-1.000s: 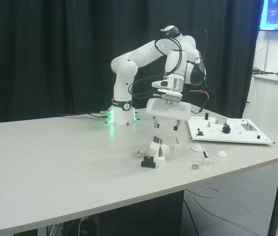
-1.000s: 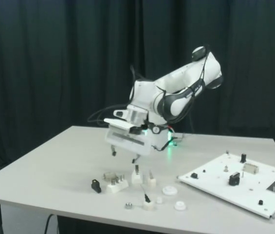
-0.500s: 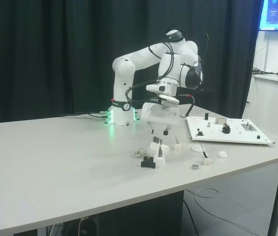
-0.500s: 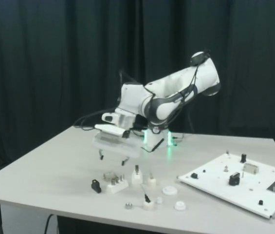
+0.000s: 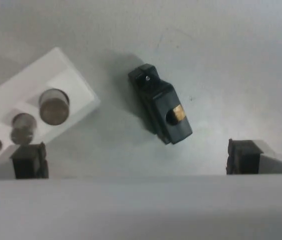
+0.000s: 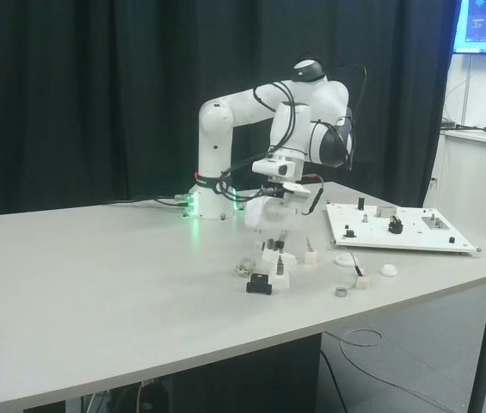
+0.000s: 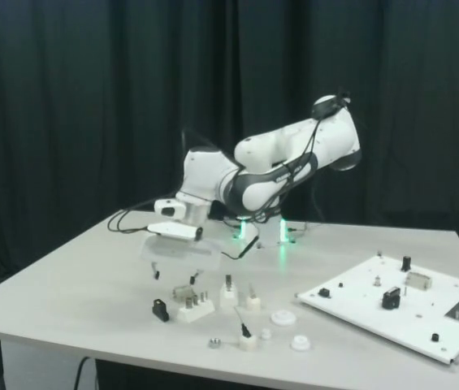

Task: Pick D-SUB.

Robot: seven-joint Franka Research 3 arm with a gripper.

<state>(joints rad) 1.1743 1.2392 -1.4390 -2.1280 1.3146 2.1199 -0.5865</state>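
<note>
A small black connector block [image 5: 159,104] with a metal insert lies flat on the grey table; it also shows in the room views [image 6: 259,283] [image 7: 161,309]. My gripper [image 5: 136,159] is open, and its two black fingertips [image 5: 29,161] stand wide apart above the table. The block lies just ahead of the gap between them, untouched. In the room views the gripper [image 7: 174,277] hangs above the block and the holder. Beside the block stands a white holder [image 5: 36,115] with grey pegs. A small grey metal connector [image 6: 244,268] lies next to that holder.
More small white holders with pins [image 6: 310,255] [image 7: 251,301], white discs [image 6: 346,258] [image 7: 283,317] and a small ring [image 6: 341,292] lie near the table's front. A white board [image 6: 402,228] [image 7: 400,305] with mounted parts lies further along. The arm's base [image 6: 208,194] glows green.
The arm has swung sideways away from the white board, carrying the open gripper from over the pin holders to over the black block. No part has moved.
</note>
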